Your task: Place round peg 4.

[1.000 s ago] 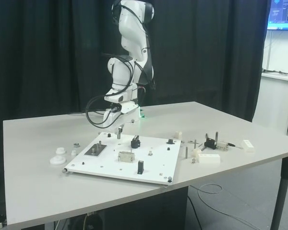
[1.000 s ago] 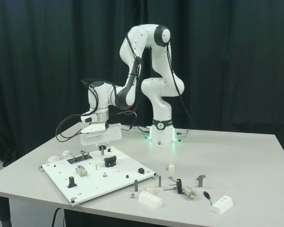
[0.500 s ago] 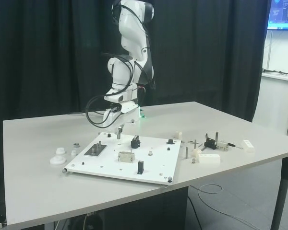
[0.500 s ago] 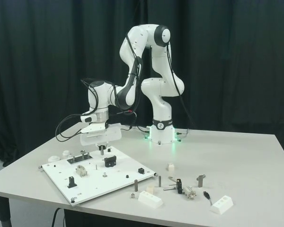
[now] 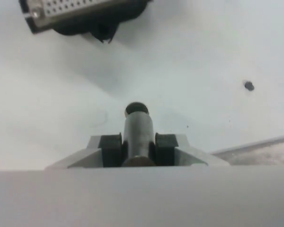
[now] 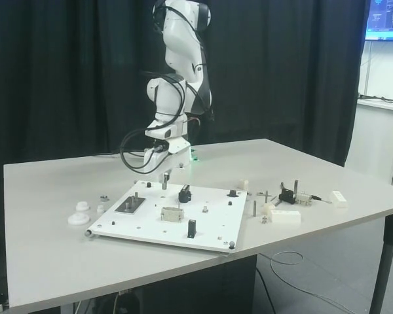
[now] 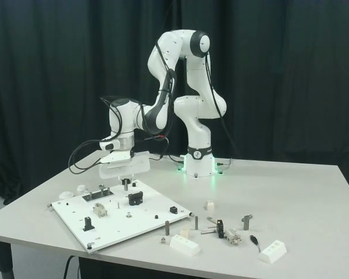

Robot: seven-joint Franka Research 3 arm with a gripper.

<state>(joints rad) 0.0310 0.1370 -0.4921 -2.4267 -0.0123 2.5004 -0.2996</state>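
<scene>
Currently I log the gripper (image 5: 137, 150) closed on the peg (image 5: 137, 132), held upright above the white board (image 7: 134, 229) near its far edge, tip just over a dark hole (image 5: 137, 109). Black block (image 7: 135, 199) just beside. Board lies toward the table's (image 7: 302, 197) near edge.

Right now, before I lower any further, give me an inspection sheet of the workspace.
Surface: grey table carrying a white board.
Job's things: round peg held upright over the board, its lower end near the surface.
Clutter: loose small parts beside the board; white rings at its other side.
End effector: end effector shut on the peg.
Cables: black cable looping off the wrist.
Surroundings: black curtain; green light at the arm's base.
</scene>
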